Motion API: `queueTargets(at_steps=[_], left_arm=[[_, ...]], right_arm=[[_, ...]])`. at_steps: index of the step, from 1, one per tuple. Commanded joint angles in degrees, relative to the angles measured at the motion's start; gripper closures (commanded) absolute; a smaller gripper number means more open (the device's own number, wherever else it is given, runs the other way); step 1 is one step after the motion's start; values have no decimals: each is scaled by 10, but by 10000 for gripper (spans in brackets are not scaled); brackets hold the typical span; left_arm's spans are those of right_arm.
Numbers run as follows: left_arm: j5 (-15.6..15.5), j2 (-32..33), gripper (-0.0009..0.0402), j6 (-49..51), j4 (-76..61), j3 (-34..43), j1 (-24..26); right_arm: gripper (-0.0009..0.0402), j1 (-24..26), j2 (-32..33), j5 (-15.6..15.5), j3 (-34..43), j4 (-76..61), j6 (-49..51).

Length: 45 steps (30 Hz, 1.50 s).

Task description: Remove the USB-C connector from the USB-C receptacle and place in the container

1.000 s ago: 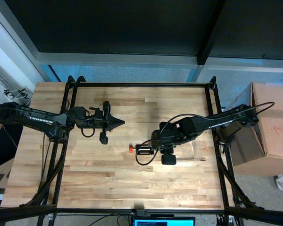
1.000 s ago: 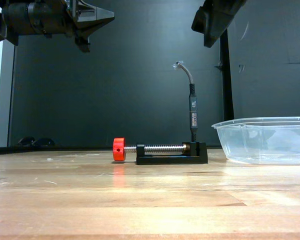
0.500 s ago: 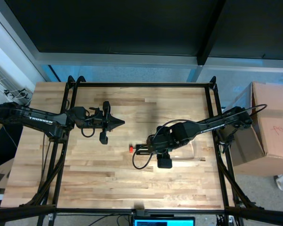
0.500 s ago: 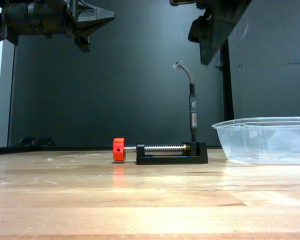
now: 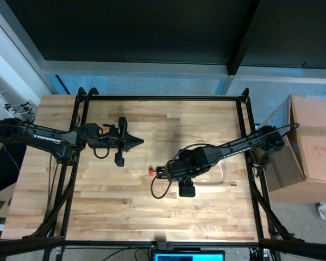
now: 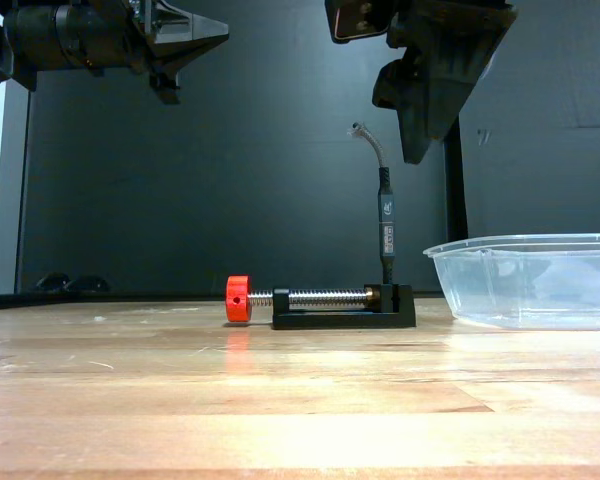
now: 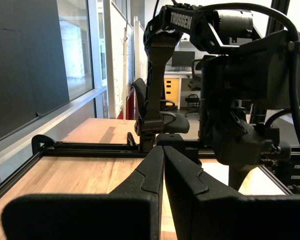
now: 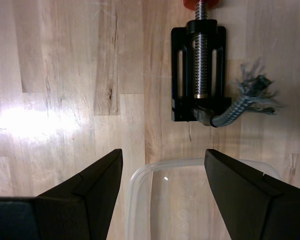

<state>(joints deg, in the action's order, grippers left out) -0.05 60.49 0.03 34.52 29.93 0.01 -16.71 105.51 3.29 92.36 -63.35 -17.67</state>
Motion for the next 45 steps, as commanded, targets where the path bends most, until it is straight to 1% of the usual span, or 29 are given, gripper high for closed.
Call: queueTargets(at_steps=[1, 5, 14, 18, 20, 23, 32, 34, 36, 40, 45], left_arm=[[0, 0, 393, 0, 0, 0, 0], [0, 0, 393, 0, 0, 0, 0], [0, 0, 393, 0, 0, 0, 0], [0, 0, 393, 0, 0, 0, 0], [0, 0, 393, 0, 0, 0, 0], [0, 0, 393, 0, 0, 0, 0], [0, 0, 393, 0, 0, 0, 0], [0, 0, 393, 0, 0, 0, 0], [0, 0, 393, 0, 0, 0, 0], [0, 0, 393, 0, 0, 0, 0], [0, 0, 393, 0, 0, 0, 0]], right_arm=[[164, -1, 9, 0, 0, 2, 1], [164, -2, 20, 0, -1, 12, 1], [165, -6, 67, -3, -4, 35, 1], [173, -7, 86, -3, -5, 41, -1], [188, -7, 94, 2, -5, 42, -7], [228, -7, 94, 2, -11, 48, -14], [399, -7, 93, 2, -12, 49, -15], [386, -7, 92, 2, -12, 49, -16], [381, -8, 91, 2, -12, 48, -16], [394, -9, 85, 2, -12, 45, -16], [394, -9, 70, 2, -12, 45, -16]])
